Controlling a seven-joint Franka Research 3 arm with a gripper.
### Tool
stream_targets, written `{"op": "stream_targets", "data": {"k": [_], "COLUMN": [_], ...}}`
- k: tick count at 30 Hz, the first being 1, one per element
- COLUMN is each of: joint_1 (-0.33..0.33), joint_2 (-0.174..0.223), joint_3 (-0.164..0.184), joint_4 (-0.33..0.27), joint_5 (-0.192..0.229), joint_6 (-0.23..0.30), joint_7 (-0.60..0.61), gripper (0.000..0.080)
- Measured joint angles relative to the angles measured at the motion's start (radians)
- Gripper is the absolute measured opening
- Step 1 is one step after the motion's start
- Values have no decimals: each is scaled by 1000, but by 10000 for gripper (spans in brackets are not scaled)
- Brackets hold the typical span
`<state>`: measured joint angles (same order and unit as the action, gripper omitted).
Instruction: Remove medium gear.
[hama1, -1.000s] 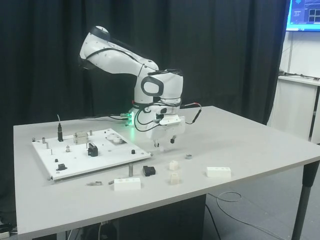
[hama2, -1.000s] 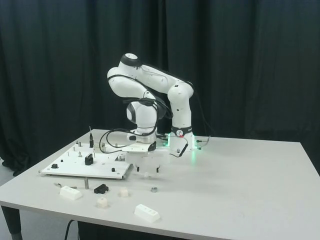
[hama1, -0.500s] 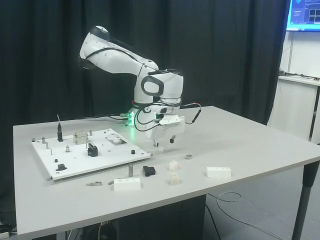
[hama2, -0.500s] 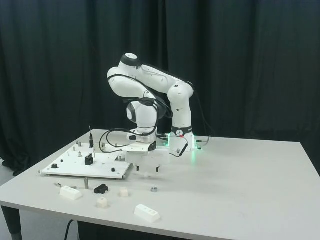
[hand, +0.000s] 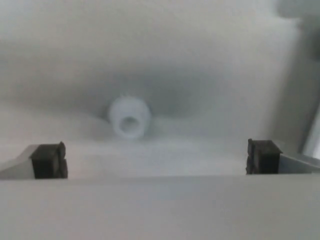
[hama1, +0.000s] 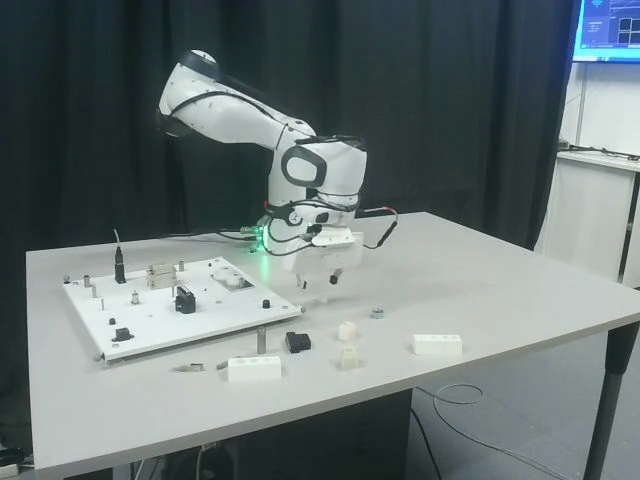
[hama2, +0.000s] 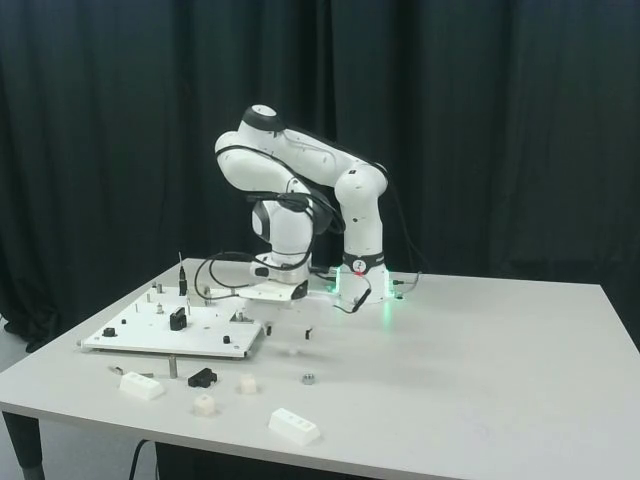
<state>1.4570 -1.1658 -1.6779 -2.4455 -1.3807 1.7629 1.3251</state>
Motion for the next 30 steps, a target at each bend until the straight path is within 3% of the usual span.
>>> {"op": "stream_targets", "data": {"k": [15,22,30], "joint_1": [-124,-211,-298], "joint_2": [1,1,-11], "joint_3": [103,135,149], "joint_4": [0,0,0], "joint_5": [14,17,37], "joint_6": [-189,-206,-206], "joint_7": [-93,-184,-276], "gripper": [800,800,800]}}
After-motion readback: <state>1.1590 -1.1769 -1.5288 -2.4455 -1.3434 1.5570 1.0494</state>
